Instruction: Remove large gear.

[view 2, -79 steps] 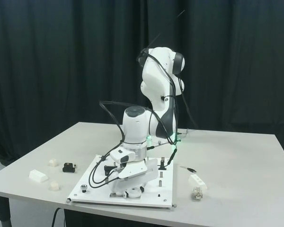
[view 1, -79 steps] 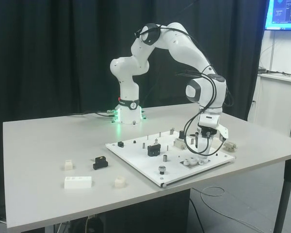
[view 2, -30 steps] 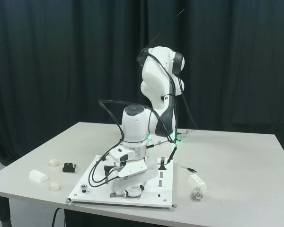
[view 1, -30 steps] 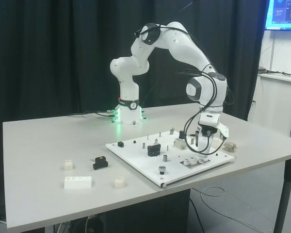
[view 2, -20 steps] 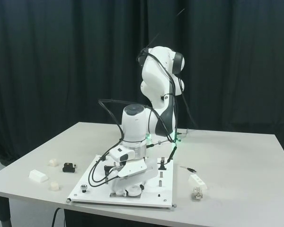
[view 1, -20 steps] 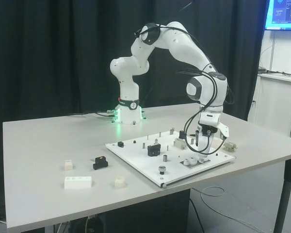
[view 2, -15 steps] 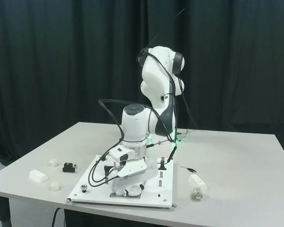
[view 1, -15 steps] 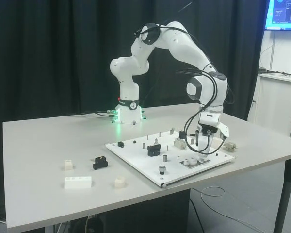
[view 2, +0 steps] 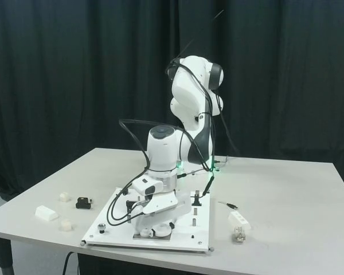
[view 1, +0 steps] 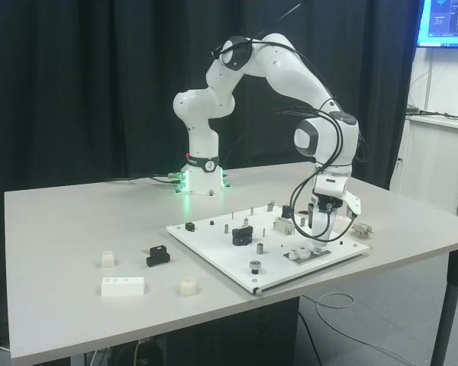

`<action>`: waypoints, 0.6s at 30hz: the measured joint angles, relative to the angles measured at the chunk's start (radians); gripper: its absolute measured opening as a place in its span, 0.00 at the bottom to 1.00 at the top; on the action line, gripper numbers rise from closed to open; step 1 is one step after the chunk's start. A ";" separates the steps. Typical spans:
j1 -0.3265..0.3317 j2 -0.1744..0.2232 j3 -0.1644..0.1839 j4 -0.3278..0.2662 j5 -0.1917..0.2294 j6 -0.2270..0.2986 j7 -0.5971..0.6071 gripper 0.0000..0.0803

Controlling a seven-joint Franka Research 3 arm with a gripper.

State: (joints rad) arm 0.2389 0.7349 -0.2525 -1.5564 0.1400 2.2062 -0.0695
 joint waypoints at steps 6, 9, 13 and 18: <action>0.000 0.000 0.000 0.003 0.000 -0.004 0.000 0.74; 0.000 0.000 0.000 0.004 0.000 -0.006 0.000 0.74; -0.001 0.000 0.000 0.005 0.000 -0.009 0.000 0.74; -0.001 0.000 0.000 0.008 0.000 -0.013 0.000 0.74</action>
State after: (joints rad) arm 0.2377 0.7350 -0.2527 -1.5484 0.1400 2.1930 -0.0696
